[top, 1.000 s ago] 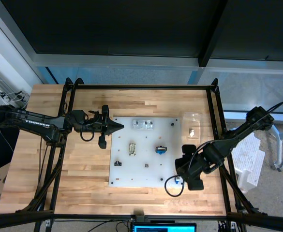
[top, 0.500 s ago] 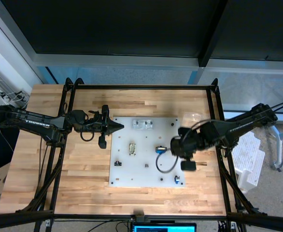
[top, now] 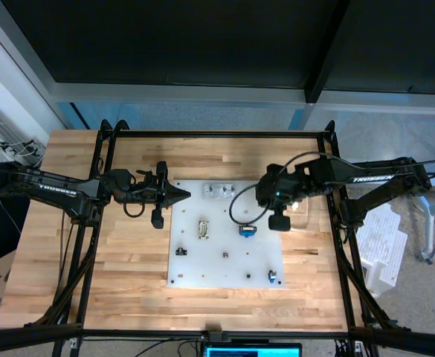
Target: Pick the RJ45 connector and install on taskboard
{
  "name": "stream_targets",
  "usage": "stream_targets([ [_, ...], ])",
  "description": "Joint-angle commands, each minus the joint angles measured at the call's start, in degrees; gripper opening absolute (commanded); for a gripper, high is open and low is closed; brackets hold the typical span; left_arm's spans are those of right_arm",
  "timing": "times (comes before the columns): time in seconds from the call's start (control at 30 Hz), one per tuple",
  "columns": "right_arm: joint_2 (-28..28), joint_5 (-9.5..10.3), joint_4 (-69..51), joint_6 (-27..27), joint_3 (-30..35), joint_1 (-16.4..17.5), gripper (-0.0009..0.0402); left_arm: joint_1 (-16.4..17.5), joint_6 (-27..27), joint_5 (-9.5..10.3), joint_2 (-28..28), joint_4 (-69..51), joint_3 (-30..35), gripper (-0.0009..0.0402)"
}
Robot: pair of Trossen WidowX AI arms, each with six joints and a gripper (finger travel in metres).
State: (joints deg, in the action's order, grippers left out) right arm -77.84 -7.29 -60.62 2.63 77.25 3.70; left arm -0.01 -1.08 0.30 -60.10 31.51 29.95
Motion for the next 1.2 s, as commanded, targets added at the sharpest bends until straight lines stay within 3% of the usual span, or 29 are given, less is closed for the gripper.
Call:
stream_targets([
  [0.03,0.66,0.5,3.02,-2.95,0.0,-2.38,0.0,0.02,0.02,-0.02,0.0,0.0,0.0,0.0],
  [0.17,1.97,4.96,8.61,-4.94,-0.04,-3.74,0.0,0.0,0.02,-0.02,0.0,0.02,0.0,0.0],
  [0.33,3.8,6.14,18.1,-7.06,-2.32,-4.85,0.0,0.02,0.02,-0.02,0.0,0.02,0.0,0.0],
  [0.47,5.53,10.4,29.11,-6.78,-7.28,-6.16,0.0,0.0,0.02,-0.02,0.0,0.0,0.0,0.0],
  [0.8,10.8,10.34,52.68,-3.3,-21.55,-6.84,0.0,0.0,0.02,-0.02,-0.02,0.0,0.0,0.0],
  [1.2,14.8,9.84,71.17,0.02,-31.89,-6.84,0.0,0.0,0.02,-0.02,0.0,0.02,0.0,0.0],
])
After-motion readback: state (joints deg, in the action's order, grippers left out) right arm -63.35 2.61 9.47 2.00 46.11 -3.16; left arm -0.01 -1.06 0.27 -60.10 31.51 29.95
